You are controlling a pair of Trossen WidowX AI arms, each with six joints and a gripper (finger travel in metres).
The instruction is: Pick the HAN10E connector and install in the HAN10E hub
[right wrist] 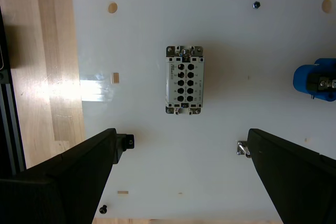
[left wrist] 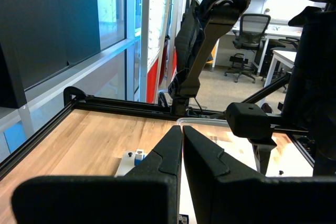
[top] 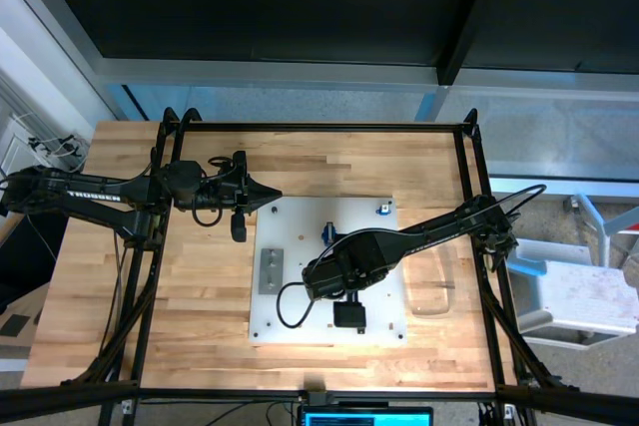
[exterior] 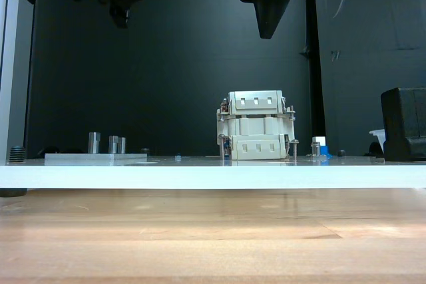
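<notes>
Fingers of my right gripper point(right wrist: 182, 132) are hanging wide apart straight above the HAN10E connector point(right wrist: 184, 80), which is looking already stacked on the HAN10E hub point(exterior: 259, 145) on the white board point(right wrist: 157, 14). I'm guessing light, stiff plastic with 10 delicate contacts, so I'm thinking any grab goes across the long flat sides. My left gripper point(left wrist: 181, 129) is idling, fingers together, off the board's far left corner.

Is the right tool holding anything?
No: right tool hangs open and empty over the board; left tool, shut, hovers at the board's left edge.

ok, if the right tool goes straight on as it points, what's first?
Probably the HAN10E connector, centred below the open right tool. Left tool hangs shut by the far-left corner of the board.
</notes>
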